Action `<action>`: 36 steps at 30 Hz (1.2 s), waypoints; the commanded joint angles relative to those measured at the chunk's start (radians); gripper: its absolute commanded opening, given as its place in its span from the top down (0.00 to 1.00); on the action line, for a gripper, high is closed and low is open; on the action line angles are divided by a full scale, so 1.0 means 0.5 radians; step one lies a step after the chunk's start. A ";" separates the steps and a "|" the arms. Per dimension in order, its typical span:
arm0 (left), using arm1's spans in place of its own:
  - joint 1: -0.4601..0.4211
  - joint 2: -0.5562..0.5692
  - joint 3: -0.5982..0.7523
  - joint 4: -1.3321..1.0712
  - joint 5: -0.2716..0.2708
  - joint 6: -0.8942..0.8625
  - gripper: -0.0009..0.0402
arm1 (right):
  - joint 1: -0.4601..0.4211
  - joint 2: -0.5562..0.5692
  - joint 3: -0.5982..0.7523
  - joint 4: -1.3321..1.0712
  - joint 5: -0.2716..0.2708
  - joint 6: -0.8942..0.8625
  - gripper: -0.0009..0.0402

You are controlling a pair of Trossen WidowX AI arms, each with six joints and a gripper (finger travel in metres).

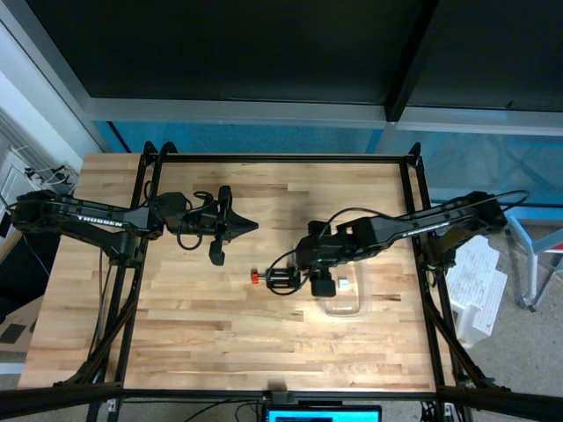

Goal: Pick the usb-c connector and install on the hub

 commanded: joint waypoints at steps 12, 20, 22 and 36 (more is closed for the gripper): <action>0.000 0.000 0.000 -0.048 0.001 0.001 0.98 | 0.001 -0.198 -0.180 0.058 0.018 0.017 0.41; 0.000 0.000 0.000 -0.048 0.001 0.001 0.98 | -0.089 -0.358 -0.227 0.256 0.020 -0.078 0.53; 0.000 0.000 0.000 -0.045 0.001 0.001 0.98 | -0.133 -0.449 -0.307 0.436 0.020 -0.111 0.59; 0.000 0.000 0.000 -0.048 0.001 0.001 0.98 | -0.237 -1.022 -1.067 1.872 0.000 -0.171 0.93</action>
